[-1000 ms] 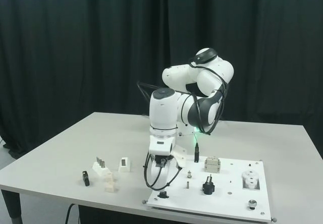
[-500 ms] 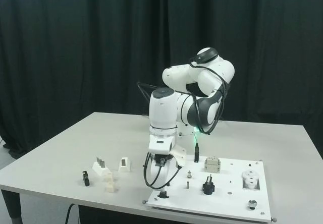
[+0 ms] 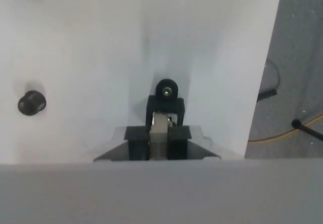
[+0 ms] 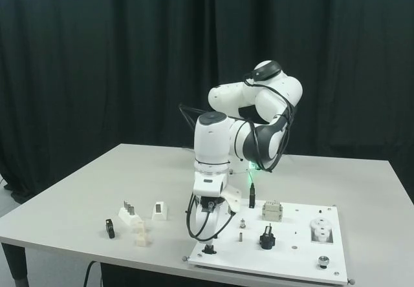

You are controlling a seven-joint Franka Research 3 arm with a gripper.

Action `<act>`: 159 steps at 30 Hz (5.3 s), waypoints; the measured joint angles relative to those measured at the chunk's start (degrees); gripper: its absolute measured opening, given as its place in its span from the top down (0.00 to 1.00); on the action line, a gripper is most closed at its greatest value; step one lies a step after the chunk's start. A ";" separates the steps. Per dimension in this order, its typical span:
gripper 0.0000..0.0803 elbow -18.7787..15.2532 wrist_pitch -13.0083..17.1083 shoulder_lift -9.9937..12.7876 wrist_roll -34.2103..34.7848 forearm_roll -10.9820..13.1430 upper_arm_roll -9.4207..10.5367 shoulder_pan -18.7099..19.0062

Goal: Insert Ethernet.

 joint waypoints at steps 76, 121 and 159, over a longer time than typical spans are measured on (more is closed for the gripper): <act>0.91 -4.86 5.38 0.14 1.54 -0.32 -0.80 4.33; 0.91 -6.64 8.27 0.72 2.16 -0.56 -0.80 6.03; 0.91 -7.82 10.50 0.75 2.28 -0.32 -0.23 6.75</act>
